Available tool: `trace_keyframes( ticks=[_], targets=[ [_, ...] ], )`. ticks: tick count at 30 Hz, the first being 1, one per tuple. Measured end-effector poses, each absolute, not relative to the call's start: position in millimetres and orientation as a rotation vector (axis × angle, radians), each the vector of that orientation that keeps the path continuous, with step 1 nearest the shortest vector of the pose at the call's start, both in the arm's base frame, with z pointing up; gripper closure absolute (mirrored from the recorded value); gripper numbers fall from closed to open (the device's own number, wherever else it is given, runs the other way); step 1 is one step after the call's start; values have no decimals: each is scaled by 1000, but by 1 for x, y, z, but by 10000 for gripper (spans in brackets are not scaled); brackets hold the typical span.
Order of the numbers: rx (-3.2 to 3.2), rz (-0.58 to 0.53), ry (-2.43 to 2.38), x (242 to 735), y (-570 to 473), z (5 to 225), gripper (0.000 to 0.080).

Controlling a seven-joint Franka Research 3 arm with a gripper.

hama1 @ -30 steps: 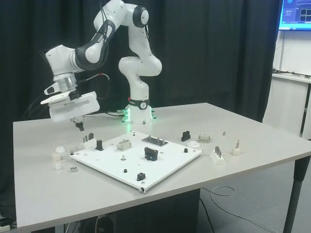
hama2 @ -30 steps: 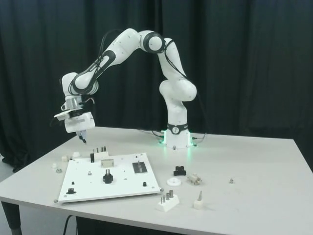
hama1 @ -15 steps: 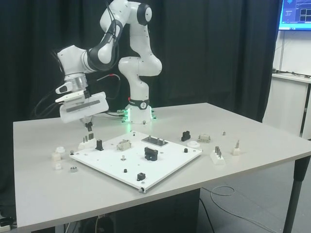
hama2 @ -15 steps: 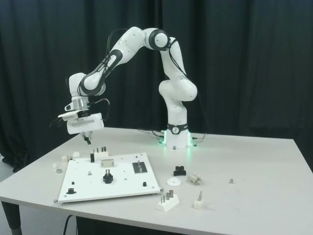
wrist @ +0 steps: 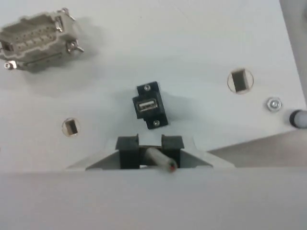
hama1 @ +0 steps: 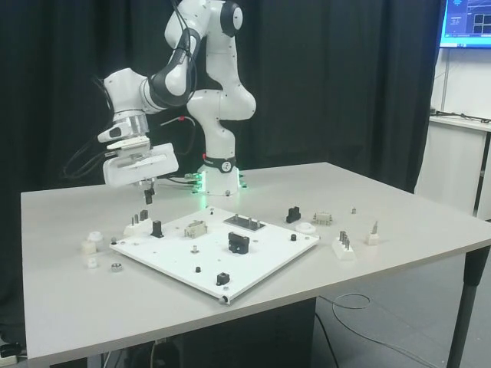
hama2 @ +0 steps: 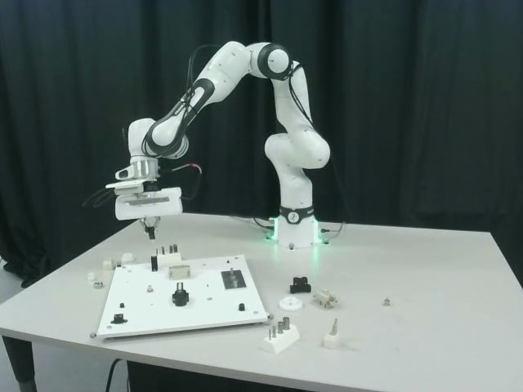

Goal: Insert USB.

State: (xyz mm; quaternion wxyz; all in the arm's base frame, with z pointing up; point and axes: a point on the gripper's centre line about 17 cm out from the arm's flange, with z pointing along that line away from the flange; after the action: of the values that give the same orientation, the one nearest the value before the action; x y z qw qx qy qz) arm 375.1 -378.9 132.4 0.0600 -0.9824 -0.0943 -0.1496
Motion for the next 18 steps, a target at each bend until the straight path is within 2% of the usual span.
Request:
trace_keyframes(
  ticks=[7,18],
  targets=[
    [-2971,-508,-354,374,-372,136,708],
    [-2959,-531,-464,382,-363,138,708]
  ],
)
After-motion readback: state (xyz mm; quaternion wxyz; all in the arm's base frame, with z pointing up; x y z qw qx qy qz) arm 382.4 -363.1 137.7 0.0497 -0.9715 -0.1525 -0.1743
